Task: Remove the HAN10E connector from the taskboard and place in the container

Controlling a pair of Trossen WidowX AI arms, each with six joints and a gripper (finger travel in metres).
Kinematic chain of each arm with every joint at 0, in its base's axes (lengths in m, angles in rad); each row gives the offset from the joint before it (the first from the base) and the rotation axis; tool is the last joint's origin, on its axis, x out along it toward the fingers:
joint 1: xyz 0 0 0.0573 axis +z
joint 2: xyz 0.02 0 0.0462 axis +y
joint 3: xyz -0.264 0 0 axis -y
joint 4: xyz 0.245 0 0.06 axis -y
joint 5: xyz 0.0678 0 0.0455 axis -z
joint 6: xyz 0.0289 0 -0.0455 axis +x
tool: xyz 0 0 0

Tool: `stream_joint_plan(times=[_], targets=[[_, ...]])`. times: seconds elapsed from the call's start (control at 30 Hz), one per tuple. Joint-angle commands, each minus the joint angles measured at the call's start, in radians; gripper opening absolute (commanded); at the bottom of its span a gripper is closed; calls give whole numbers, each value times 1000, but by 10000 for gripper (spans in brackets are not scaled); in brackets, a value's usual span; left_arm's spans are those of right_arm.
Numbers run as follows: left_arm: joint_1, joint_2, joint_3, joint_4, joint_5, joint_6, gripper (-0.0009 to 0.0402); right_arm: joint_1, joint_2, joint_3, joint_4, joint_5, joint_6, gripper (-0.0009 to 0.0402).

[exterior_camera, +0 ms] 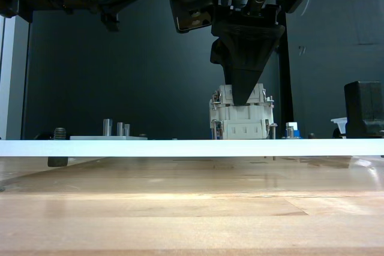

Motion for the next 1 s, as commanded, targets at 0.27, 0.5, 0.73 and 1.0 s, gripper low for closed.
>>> stream_joint_plan(times=[0.27, 0.5, 0.73, 1.0], targets=[[0, 0, 0, 0, 0, 0, 0, 0, -65, 1, 0, 2, 0, 4], [0, 0, 0, 0, 0, 0, 0, -1, -123, 1, -9, 1, 1, 4], [0, 0, 0, 0, 0, 0, 0, 0, -171, 0, -29, 1, 5, 4], [0, 0, 0, 0, 0, 0, 0, 18, -228, -35, -63, 1, 29, 4]])
